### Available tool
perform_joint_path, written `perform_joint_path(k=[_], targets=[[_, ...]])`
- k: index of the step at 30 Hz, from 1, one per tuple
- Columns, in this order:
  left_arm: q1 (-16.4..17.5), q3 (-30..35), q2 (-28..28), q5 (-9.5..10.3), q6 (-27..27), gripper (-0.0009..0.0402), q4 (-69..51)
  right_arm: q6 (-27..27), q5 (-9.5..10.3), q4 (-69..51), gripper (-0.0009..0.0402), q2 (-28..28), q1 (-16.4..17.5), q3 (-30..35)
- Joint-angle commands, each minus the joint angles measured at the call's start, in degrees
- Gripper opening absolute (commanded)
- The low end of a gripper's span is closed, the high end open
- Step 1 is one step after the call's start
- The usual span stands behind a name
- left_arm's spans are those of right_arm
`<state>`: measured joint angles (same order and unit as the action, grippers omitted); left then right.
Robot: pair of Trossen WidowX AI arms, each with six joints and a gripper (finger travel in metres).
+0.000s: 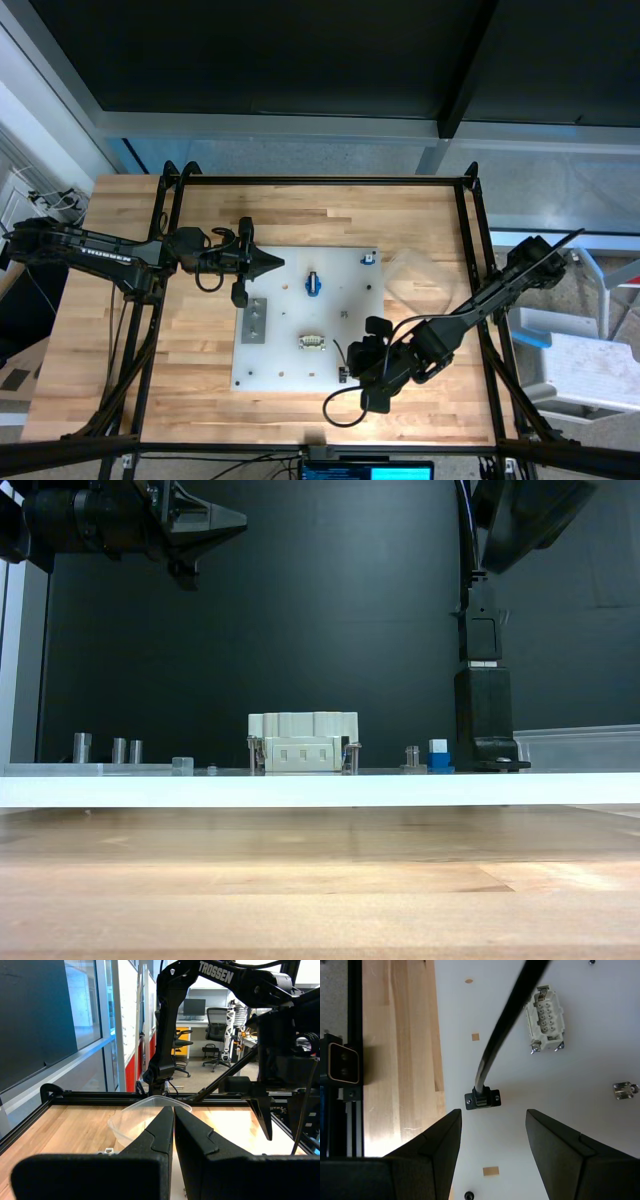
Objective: Remove the USB connector from the USB hub and place in the container
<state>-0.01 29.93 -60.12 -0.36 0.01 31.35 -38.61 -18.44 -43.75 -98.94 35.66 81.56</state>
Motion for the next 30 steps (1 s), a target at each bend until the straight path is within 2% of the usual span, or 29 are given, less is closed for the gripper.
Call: perform_joint_path(k=[1, 17, 30], targets=[[0.0, 0.02, 0.0, 0.0, -0.02, 0.0001, 0.02, 0.76, 0.0, 0.24, 0.0178, -1.51, 0.0, 1.11], [0.0, 0.02, 0.0, 0.0, -0.02, 0.0001, 0.0, 3.04, 0.04, 1.46, 0.0177, -5.9, -0.9, 2.36], [0.0, 0.02, 0.0, -0.02, -0.02, 0.0001, 0.02, 4.42, 0.02, 1.57, 0.0134, -6.58, -1.38, 2.16]])
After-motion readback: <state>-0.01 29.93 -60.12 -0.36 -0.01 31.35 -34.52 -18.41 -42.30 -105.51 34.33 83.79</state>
